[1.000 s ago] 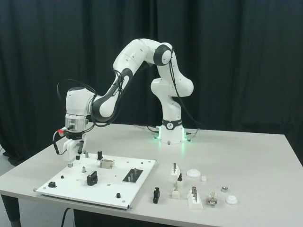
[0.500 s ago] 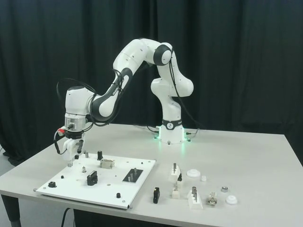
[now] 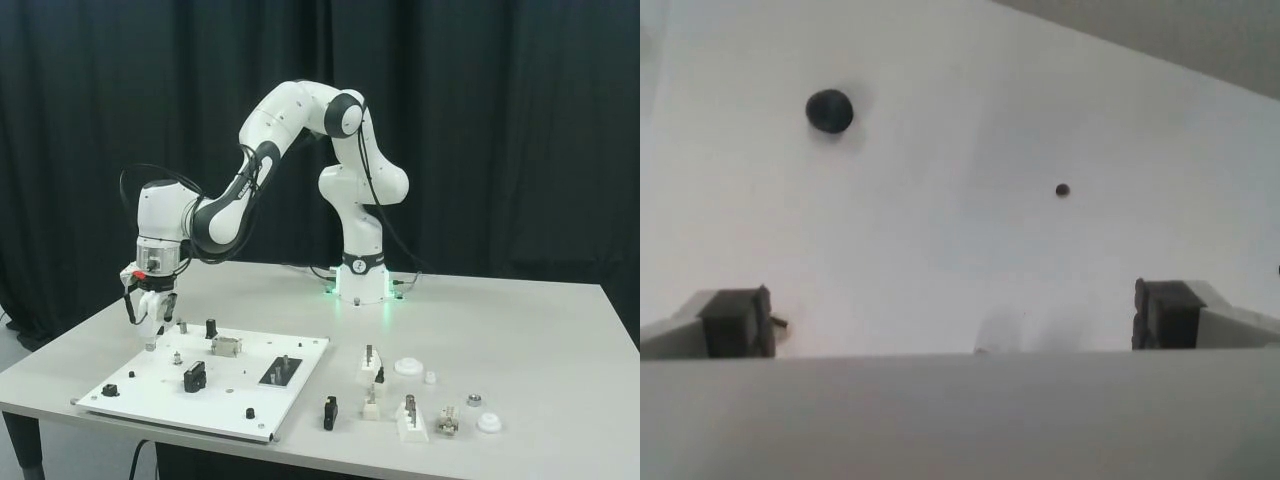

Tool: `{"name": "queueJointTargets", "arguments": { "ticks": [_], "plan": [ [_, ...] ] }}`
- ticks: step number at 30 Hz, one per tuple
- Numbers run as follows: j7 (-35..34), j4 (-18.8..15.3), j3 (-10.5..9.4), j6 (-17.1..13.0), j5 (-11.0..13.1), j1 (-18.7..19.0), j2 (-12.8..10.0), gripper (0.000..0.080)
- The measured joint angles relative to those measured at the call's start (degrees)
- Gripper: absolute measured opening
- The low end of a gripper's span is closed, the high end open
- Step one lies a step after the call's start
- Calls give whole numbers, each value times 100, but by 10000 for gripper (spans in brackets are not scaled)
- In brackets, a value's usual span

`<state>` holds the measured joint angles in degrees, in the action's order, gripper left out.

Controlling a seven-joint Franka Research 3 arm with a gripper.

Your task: Pick USB.

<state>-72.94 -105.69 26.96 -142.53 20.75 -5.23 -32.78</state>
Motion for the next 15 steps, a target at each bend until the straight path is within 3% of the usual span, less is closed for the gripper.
{"name": "queueJointTargets", "arguments": {
  "ticks": [15],
  "plan": [
    [451,1,-15,432,4,209,260,800]
  ]
}}
